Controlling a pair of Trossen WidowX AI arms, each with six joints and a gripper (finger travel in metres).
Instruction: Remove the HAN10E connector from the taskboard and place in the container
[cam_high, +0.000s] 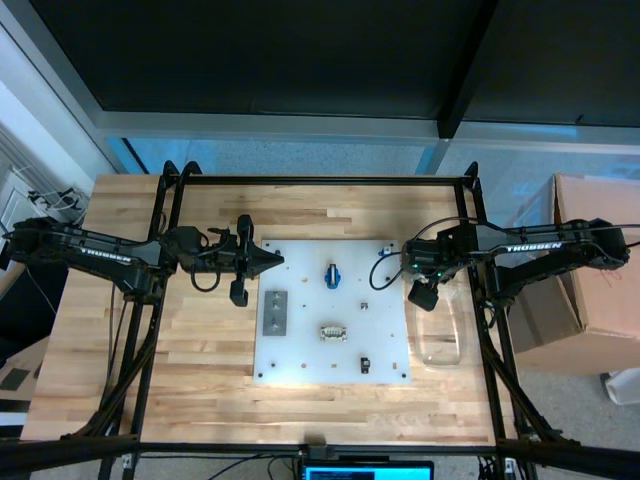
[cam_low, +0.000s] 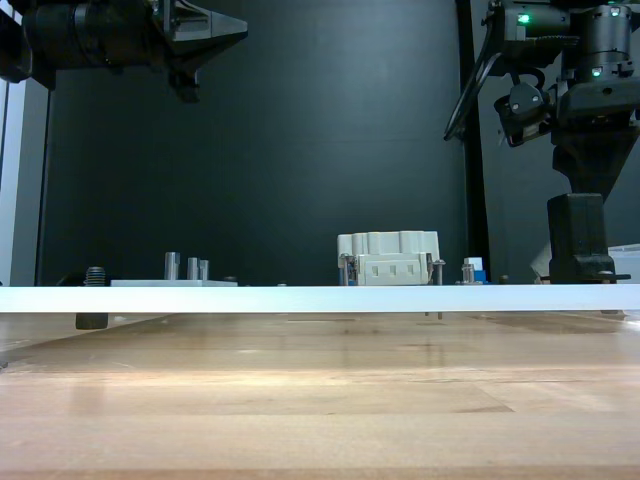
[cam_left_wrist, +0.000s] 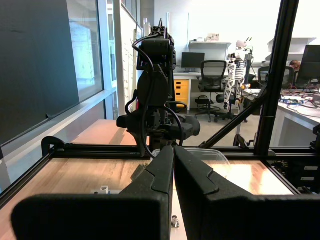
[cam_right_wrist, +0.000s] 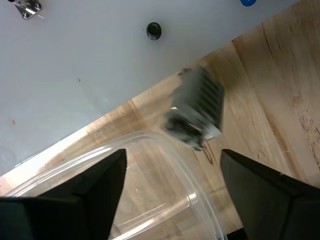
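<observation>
Over the 3 o'clock edge of the taskboard (cam_high: 300, 350), the right gripper (cam_high: 424, 293) hangs with its fingers (cam_right_wrist: 100, 190) spread wide and gripping nothing. Between them shows what is judged to be the HAN10E connector (cam_right_wrist: 197, 107), a grey ribbed part that is loose and smeared, touching neither finger, its long axis slanted across the line joining them. It lies just by the rim of the clear container (cam_high: 442, 358), which sits on the worktop (cam_high: 200, 380) at the board's 3 o'clock side; whether the part is inside that rim cannot be told. A beige block (cam_high: 333, 332) stands seated toward the board's 6 o'clock edge. The left gripper (cam_high: 262, 258), fingers pressed together on nothing, hovers high near the board's 10 o'clock corner — well apart from the container, so the right arm is by far the nearer.
</observation>
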